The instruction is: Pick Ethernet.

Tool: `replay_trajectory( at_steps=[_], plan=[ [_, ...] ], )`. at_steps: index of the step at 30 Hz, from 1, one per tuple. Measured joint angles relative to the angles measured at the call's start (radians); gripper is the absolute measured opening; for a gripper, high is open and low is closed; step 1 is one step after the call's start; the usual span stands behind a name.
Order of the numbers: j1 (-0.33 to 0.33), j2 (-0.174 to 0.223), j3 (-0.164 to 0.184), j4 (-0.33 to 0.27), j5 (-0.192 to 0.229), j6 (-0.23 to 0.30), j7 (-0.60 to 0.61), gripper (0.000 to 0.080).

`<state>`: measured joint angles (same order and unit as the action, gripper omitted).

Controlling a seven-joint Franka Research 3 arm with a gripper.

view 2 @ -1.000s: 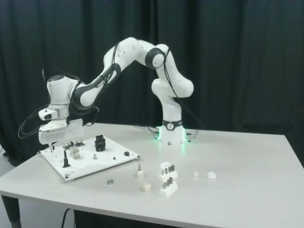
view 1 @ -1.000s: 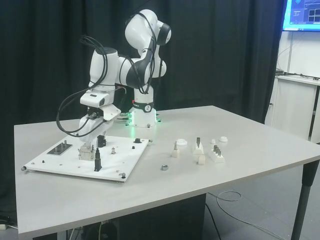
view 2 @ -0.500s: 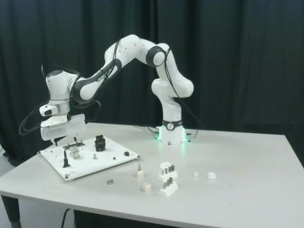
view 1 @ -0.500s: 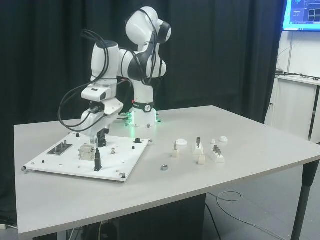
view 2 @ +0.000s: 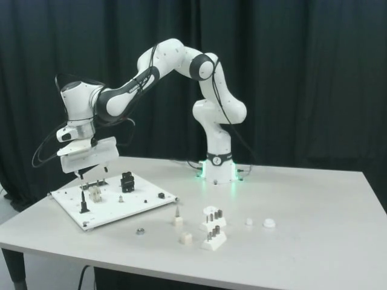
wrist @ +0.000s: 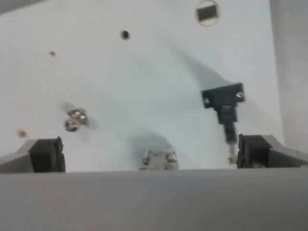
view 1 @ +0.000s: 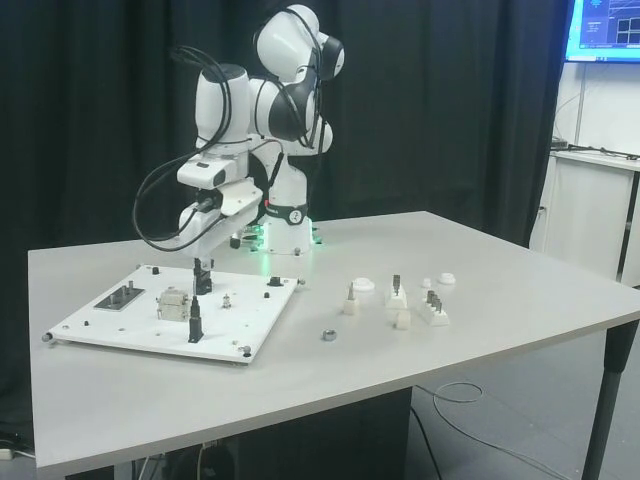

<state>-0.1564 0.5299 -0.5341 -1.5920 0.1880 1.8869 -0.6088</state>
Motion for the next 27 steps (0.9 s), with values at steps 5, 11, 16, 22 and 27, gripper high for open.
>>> replay_trajectory(
  at_steps=[5,11,16,22,27],
  plan=[
    [0.017,-0.012,0.000,-0.005,0.001,-0.031,0.046,0.0800],
    [0.038,-0.025,0.000,-0.015,0.002,-0.068,0.114,0.0800],
    [0.062,-0.041,0.000,-0.038,0.006,-0.081,0.173,0.0800],
    [0.096,-0.066,0.000,-0.079,0.008,-0.081,0.257,0.0800],
    [0.125,-0.090,0.000,-0.122,0.008,-0.081,0.330,0.0800]
  ],
)
